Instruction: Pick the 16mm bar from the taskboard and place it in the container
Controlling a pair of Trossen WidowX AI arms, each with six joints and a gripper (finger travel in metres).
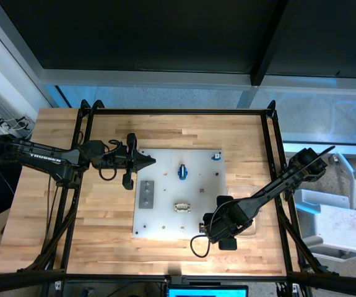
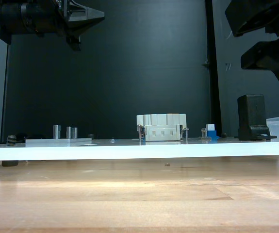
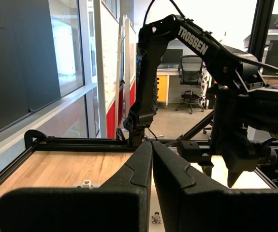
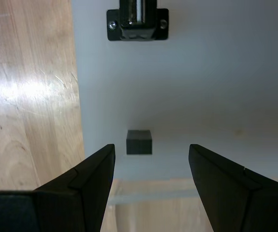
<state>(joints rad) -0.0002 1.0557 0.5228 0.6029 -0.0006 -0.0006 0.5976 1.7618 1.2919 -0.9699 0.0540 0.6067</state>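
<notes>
The white taskboard (image 1: 193, 198) lies mid-table with a grey block (image 1: 147, 193) and a blue connector (image 1: 182, 172). Short grey metal pegs stand on the block in the low view. The 16mm bar looks to be the widest one (image 2: 56, 131), though I cannot be sure. My right gripper (image 1: 210, 234) hangs open above the board's near right corner, over a small black cube (image 4: 139, 141) and short of a black holder (image 4: 138, 21). Beside that corner sits the clear container (image 1: 244, 187), partly hidden by the right arm. My left gripper (image 1: 151, 161) hovers shut and empty over the board's far left corner.
A white multi-pin connector (image 1: 182, 206) sits mid-board near the front. The black holder (image 2: 252, 116) rises tall at the board's near right. A black frame (image 1: 178, 112) runs around the wooden table. A cable loops under the right arm (image 1: 197, 244).
</notes>
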